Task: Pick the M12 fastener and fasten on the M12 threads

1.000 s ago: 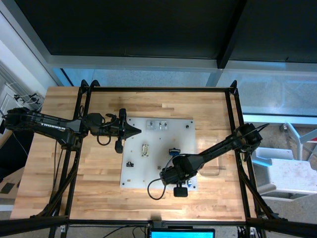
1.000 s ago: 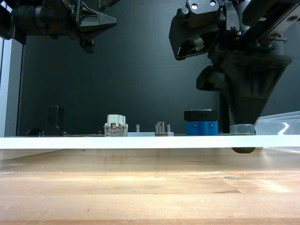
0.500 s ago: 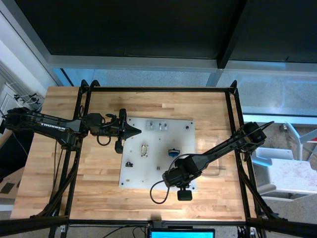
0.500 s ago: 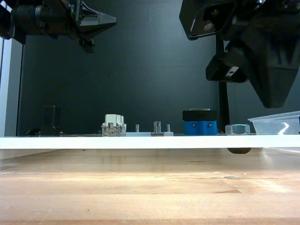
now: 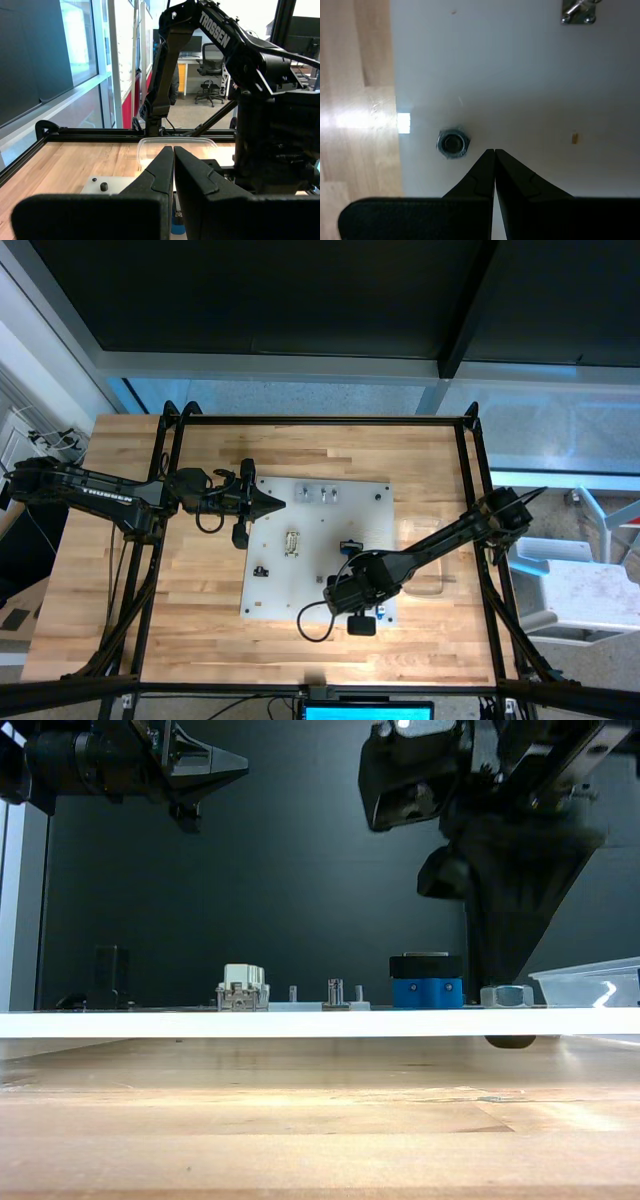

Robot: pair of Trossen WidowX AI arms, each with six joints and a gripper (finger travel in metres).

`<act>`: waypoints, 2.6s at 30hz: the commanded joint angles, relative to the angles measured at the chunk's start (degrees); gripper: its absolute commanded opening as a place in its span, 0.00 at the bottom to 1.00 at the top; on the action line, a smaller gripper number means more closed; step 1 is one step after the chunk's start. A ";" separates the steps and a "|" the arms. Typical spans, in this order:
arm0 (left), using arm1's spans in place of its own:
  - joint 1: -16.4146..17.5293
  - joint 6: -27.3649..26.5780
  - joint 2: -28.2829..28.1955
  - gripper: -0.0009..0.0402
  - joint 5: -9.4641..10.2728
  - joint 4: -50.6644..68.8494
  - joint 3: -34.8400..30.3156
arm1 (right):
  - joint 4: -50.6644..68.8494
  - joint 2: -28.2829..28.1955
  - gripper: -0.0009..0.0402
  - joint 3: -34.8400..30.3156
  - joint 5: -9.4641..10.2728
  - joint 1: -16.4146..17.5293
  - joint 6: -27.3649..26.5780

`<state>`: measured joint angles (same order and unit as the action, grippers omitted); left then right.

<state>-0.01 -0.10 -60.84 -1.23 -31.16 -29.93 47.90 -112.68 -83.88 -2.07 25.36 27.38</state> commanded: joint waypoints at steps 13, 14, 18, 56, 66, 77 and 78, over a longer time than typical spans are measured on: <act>0.02 0.00 -0.02 0.02 -0.02 -0.02 -0.02 | -1.11 -0.28 0.02 0.11 2.14 0.28 0.26; 0.00 0.00 -0.02 0.02 -0.02 -0.02 -0.02 | -1.14 -0.28 0.02 0.17 2.12 0.28 0.26; 0.00 0.00 -0.02 0.02 -0.02 0.00 -0.02 | -1.27 -0.28 0.02 0.61 1.62 0.28 0.72; 0.00 0.00 -0.02 0.02 -0.02 0.00 -0.02 | 0.90 8.20 0.02 0.07 7.61 1.14 -0.61; 0.00 0.00 -0.02 0.02 -0.02 0.00 -0.02 | 0.90 9.09 0.02 0.07 7.61 1.14 -0.76; 0.02 0.00 -0.02 0.02 -0.02 0.00 -0.02 | 0.72 9.11 0.02 0.07 7.61 1.14 -0.70; 0.02 0.00 -0.02 0.02 -0.02 0.00 -0.02 | 0.68 9.11 0.02 0.07 7.61 1.16 -0.72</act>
<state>-0.01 -0.10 -60.84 -1.26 -31.16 -29.95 48.69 -103.48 -83.79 5.56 26.50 26.68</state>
